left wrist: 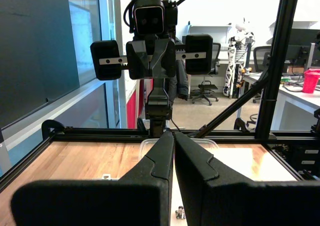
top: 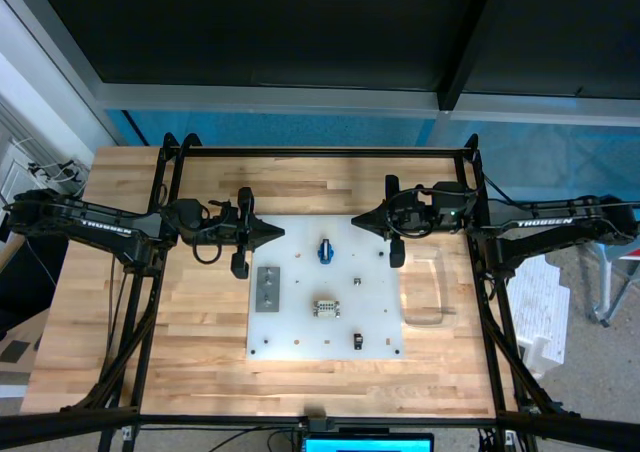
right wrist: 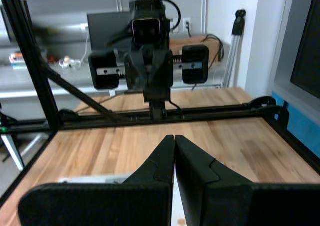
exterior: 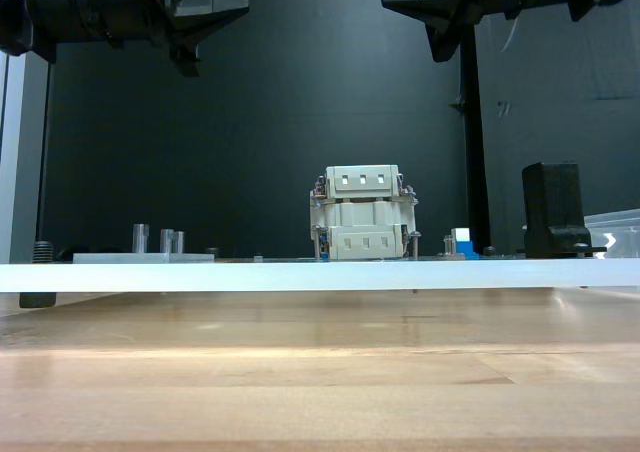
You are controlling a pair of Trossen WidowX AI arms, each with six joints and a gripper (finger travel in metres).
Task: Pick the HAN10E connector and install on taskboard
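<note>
High view: pale wooden counter (top: 200,352) inside black rails (top: 320,152), dark wall (top: 250,32) beyond. HAN10E connector (top: 325,310) stands on the white taskboard (top: 300,337), near its middle. Left jaws and right jaws, both pressed together, hover above its far edge.

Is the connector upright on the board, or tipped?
Upright: the connector stands level on the board in the low view. The left gripper and right gripper hang shut above the board's far edge.

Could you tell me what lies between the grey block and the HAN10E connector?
High view: bare taskboard. Left gripper and right gripper hover shut above its far edge.
</note>
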